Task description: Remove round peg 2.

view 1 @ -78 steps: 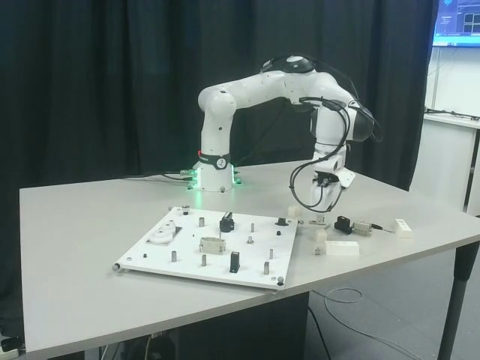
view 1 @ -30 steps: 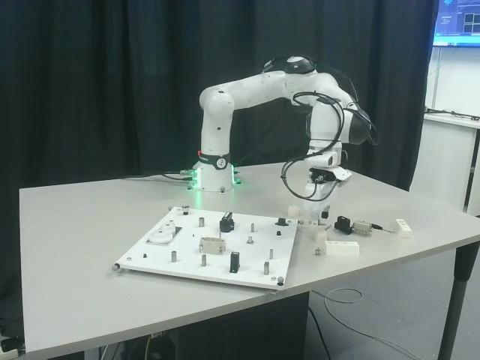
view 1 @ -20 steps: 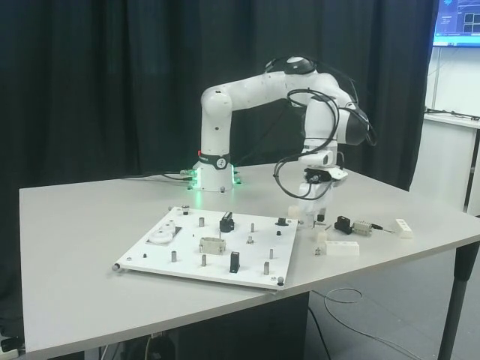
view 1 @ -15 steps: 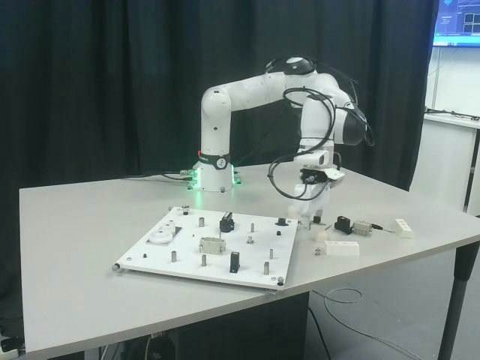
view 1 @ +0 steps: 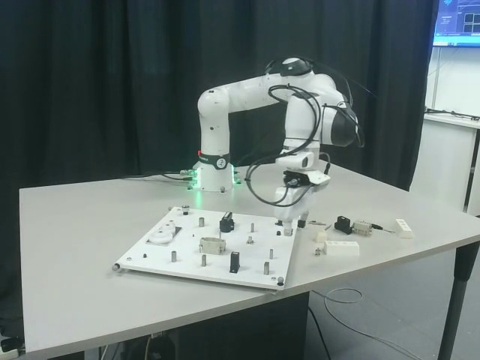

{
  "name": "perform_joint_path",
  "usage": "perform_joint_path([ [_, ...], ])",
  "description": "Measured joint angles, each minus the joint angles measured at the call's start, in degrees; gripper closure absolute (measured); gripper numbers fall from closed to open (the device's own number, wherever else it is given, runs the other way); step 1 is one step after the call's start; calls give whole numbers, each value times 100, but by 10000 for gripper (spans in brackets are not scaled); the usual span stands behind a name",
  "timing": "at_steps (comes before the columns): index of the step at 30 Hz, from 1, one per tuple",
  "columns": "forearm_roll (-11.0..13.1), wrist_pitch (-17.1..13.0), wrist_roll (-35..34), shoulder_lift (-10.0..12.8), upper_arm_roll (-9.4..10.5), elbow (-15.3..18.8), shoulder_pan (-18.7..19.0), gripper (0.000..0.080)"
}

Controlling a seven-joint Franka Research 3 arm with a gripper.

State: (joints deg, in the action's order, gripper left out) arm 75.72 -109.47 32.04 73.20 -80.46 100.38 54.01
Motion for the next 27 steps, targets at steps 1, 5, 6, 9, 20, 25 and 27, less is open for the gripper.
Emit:
perform_joint_path([
  [1, -5, 40, 4, 4, 0, -55, -78, 3],
  [5, -10, 227, 19, 37, -1, -280, -377, 3],
  [6, -10, 277, 19, 51, -1, -337, -449, 3],
  [9, -10, 436, 19, 97, 2, -501, -649, 3],
  [20, -10, 656, 121, 137, 221, -893, -1138, 3],
  [25, -10, 656, 196, 140, 320, -965, -1259, 3],
  [27, -10, 656, 216, 144, 346, -980, -1295, 3],
])
